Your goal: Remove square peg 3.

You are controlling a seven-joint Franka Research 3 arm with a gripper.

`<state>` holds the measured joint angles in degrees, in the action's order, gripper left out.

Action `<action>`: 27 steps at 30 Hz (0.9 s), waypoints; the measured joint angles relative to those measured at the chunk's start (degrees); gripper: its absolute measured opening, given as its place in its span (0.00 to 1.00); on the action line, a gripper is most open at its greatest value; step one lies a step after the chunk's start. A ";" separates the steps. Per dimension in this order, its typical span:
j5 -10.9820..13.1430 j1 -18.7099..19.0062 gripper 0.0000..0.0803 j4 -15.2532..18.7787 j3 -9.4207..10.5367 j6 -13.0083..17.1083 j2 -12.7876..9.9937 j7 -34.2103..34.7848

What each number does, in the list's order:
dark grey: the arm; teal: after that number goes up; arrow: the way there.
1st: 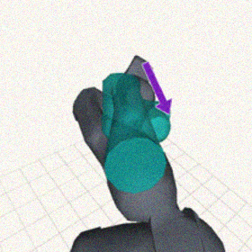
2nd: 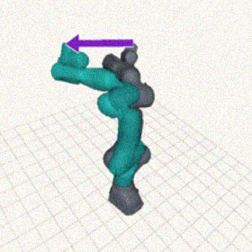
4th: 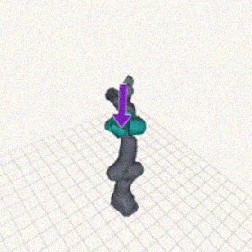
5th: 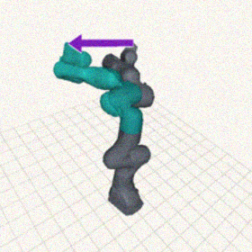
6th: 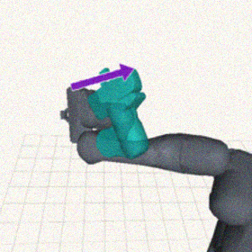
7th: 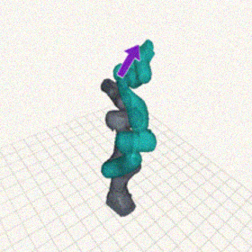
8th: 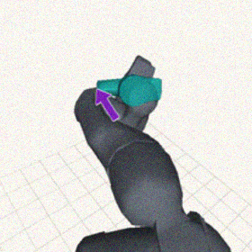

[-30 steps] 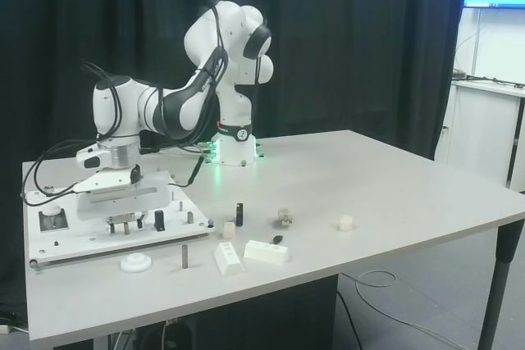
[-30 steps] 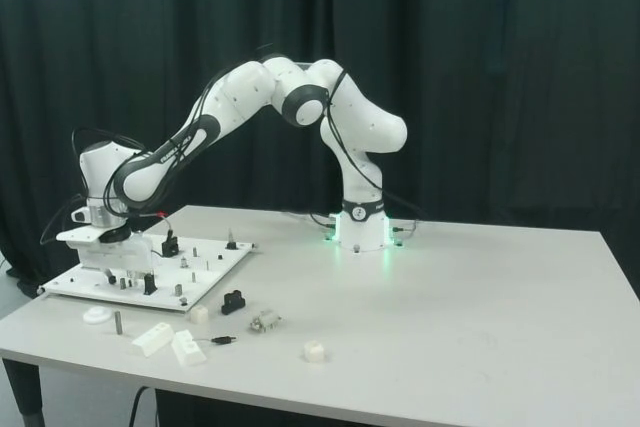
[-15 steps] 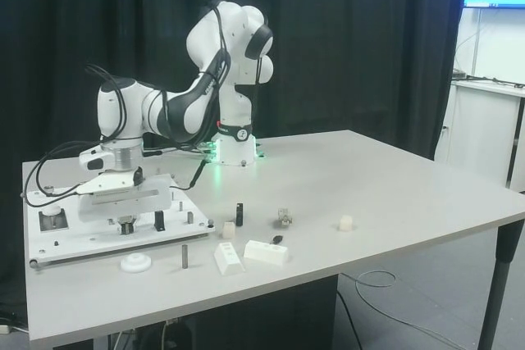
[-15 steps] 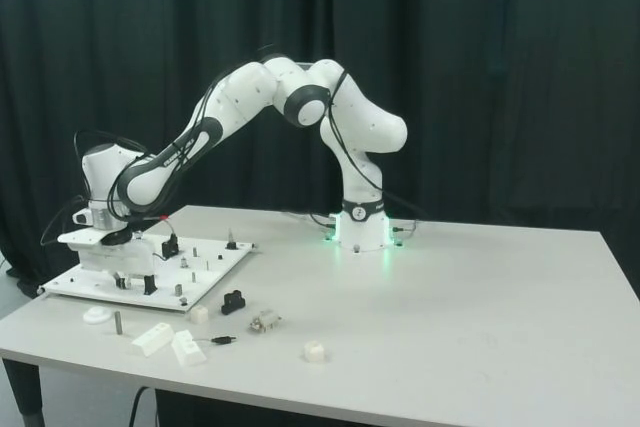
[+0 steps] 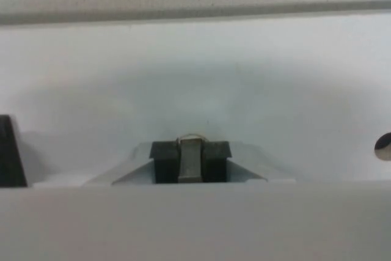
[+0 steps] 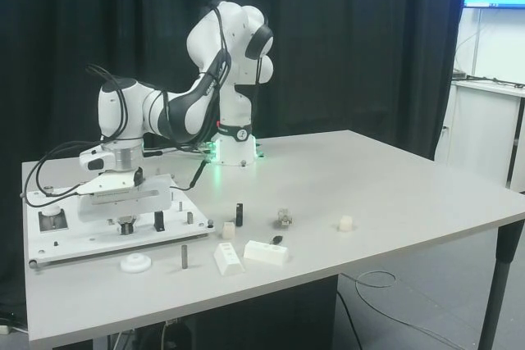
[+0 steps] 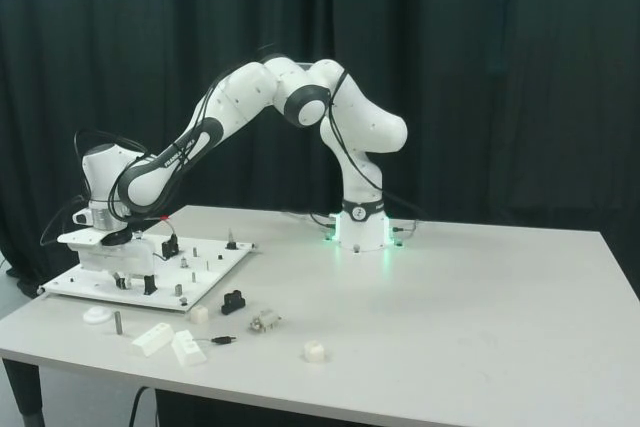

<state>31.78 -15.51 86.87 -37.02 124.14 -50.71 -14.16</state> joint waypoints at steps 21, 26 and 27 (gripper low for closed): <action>-0.34 0.08 0.10 0.00 -0.07 -0.01 0.06 1.71; -0.56 0.13 0.10 -0.01 -0.07 -0.01 0.06 2.18; -0.60 0.14 0.10 -0.01 -0.07 0.00 0.06 2.20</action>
<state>31.19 -15.37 86.86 -37.09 124.14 -50.65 -11.96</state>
